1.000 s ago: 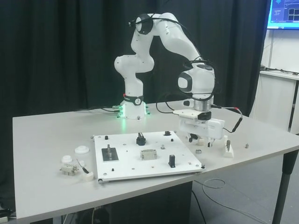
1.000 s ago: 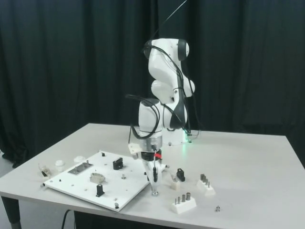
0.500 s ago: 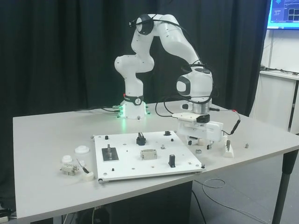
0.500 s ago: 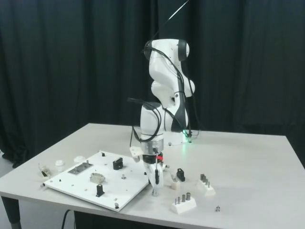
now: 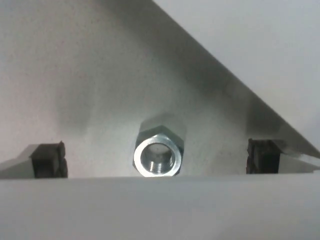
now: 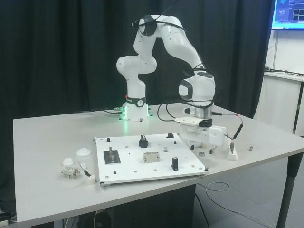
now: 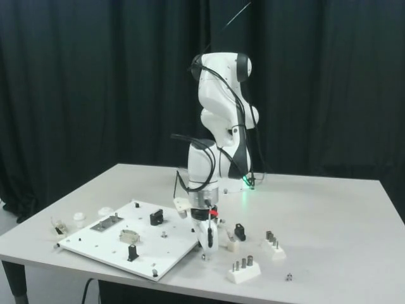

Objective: Pick bolt 4.

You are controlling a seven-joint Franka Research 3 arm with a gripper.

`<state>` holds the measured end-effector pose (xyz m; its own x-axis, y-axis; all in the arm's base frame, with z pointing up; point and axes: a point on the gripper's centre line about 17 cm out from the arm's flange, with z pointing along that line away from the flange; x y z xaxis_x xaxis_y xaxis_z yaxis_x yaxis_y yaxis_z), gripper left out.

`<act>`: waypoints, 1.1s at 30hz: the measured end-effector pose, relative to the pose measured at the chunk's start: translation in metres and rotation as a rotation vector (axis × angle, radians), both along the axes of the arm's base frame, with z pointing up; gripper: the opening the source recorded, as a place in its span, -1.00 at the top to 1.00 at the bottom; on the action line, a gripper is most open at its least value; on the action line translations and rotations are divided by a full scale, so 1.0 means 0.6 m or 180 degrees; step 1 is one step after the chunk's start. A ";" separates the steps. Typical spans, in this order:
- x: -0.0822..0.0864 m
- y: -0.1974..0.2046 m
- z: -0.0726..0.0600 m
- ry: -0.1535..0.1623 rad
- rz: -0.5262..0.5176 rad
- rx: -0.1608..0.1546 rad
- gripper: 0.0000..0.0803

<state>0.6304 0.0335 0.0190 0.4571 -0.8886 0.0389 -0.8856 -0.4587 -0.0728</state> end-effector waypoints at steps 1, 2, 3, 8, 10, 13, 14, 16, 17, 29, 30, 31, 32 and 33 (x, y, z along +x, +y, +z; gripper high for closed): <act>0.000 0.000 -0.001 -0.0001 0.0001 0.0000 -0.99; 0.000 0.000 -0.003 -0.0001 0.0002 0.0000 -0.99; 0.000 0.001 -0.004 0.0000 0.0003 0.0000 -0.99; -0.001 0.001 -0.011 -0.0001 0.0008 0.0000 -0.99; -0.001 0.001 -0.014 -0.0003 0.0014 0.0000 -0.99; -0.002 0.001 -0.017 0.0000 0.0045 -0.0003 -0.99; -0.002 0.001 -0.018 0.0002 0.0055 -0.0004 -0.99; -0.003 0.001 -0.020 0.0007 0.0072 -0.0006 -0.99; -0.003 0.001 -0.021 0.0009 0.0080 -0.0007 -0.99; -0.006 -0.003 -0.030 0.0026 0.0094 -0.0015 -0.53; -0.007 -0.003 -0.031 0.0028 0.0098 -0.0015 -0.53; -0.006 -0.003 -0.030 0.0027 0.0098 -0.0016 -0.53; -0.007 -0.004 -0.031 0.0029 0.0099 -0.0016 -0.07; -0.007 -0.004 -0.031 0.0028 0.0098 -0.0017 -0.07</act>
